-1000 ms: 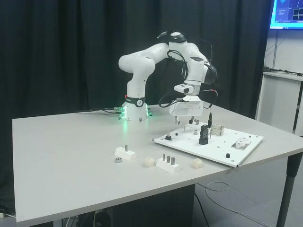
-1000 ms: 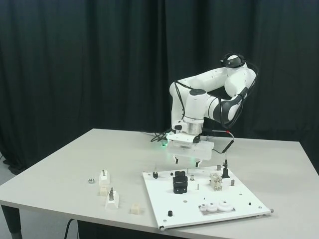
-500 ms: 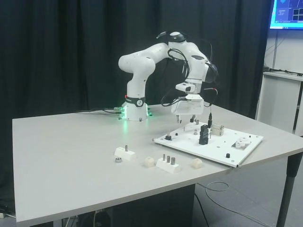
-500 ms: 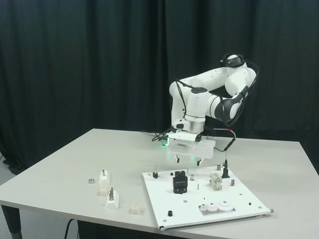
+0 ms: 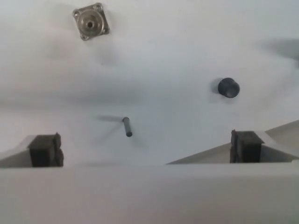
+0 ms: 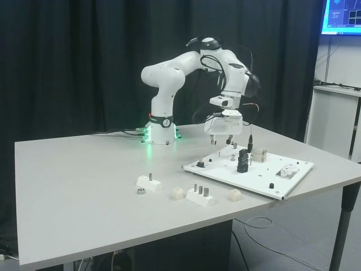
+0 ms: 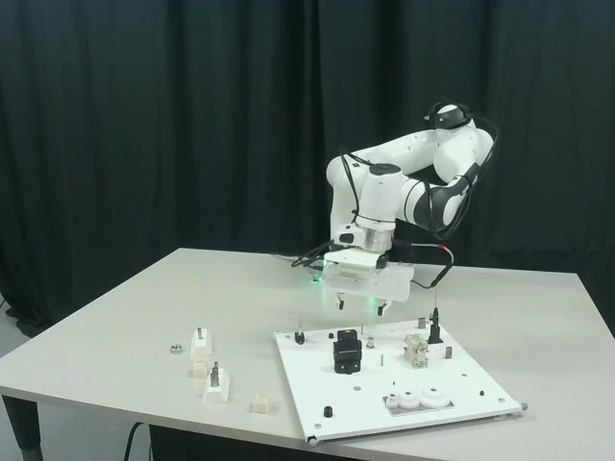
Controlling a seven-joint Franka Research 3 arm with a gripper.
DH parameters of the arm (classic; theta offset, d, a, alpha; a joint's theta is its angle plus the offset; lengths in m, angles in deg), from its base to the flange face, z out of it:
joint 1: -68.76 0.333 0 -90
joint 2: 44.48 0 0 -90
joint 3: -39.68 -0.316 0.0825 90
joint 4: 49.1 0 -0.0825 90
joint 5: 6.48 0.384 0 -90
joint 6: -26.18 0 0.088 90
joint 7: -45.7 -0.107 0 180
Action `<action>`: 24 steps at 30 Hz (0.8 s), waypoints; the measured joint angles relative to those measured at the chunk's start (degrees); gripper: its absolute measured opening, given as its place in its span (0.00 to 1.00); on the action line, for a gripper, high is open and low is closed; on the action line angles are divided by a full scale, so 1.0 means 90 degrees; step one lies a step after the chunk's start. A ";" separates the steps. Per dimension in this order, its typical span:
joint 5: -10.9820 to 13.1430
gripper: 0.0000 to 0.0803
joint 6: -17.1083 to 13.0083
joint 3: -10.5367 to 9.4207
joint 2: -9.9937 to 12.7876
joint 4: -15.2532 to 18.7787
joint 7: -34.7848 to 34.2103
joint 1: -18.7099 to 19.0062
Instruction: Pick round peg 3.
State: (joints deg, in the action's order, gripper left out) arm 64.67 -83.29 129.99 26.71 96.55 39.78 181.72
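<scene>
My gripper [image 6: 222,137] hangs open and empty above the back edge of the white board [image 6: 256,179], well clear of it. In the wrist view a thin grey pin [image 5: 127,127] stands on the board between and just ahead of my open gripper [image 5: 145,148]. On the table in front of the board are white blocks with short grey round pegs: one block with a single peg [image 6: 149,180] and one with several pegs [image 6: 201,195]. The second room view shows the gripper [image 7: 361,307] over the board [image 7: 365,408] and the peg blocks [image 7: 216,382] to the left.
A black knob [image 5: 228,87] and a square metal fitting [image 5: 91,22] sit on the board near the pin. A black clamp [image 6: 242,161], a small metal assembly [image 6: 258,154] and white gears [image 6: 290,169] also stand on the board. Small white cubes [image 6: 234,195] lie on the table.
The gripper has risen from just above the board and shifted a little toward the board's back edge. It stays open. Nothing on the table has moved.
</scene>
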 joint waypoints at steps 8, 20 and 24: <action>-0.0024 1.00 0.0000 0.0053 0.0000 -0.0003 0.0029 0.0000; -0.0033 1.00 -0.0024 0.0181 0.0000 -0.0087 0.0110 0.0001; -0.0061 1.00 -0.0167 0.0271 0.0000 -0.0108 0.0201 -0.0001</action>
State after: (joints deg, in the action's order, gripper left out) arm 64.12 -84.79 132.43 26.71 95.57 41.59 181.71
